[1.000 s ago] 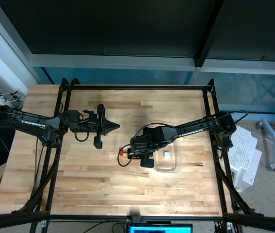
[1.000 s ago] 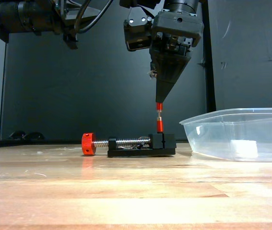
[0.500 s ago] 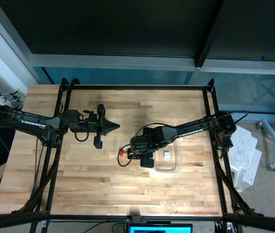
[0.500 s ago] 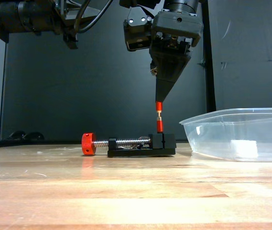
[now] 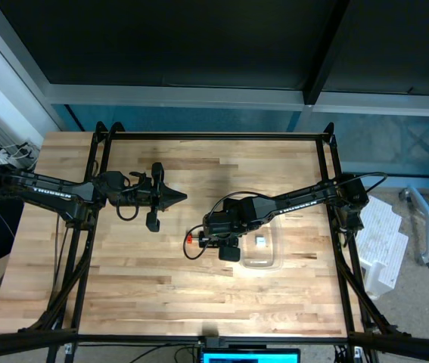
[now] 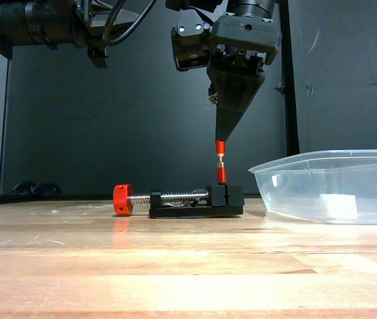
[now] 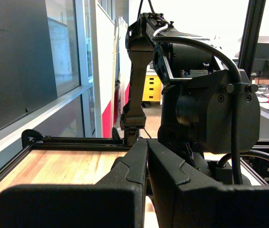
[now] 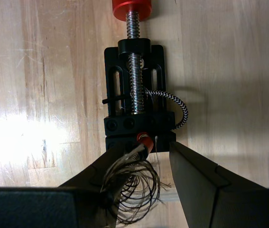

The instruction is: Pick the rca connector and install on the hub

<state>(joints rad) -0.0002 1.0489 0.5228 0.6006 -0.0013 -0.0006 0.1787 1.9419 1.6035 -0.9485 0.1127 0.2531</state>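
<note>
1. Right gripper points straight down over the hub at mid-table; its fingers are spread, with a gap between them
2. rca connector stands upright on the hub's block end, top against one fingertip only
3. Clear tray sits just beside the hub, small white piece inside; the hub's red knob faces away from it
4. Thin wire coil drapes over one finger, partly hiding the connector
5. Left gripper is raised, well apart, fingers pressed together

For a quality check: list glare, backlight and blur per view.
Right wrist view: glare on the table beside the hub; right gripper above it, wire coil blurred. Left wrist view: left gripper, parked aloft, dark against blown-out background. Low view: tray glints.
</note>
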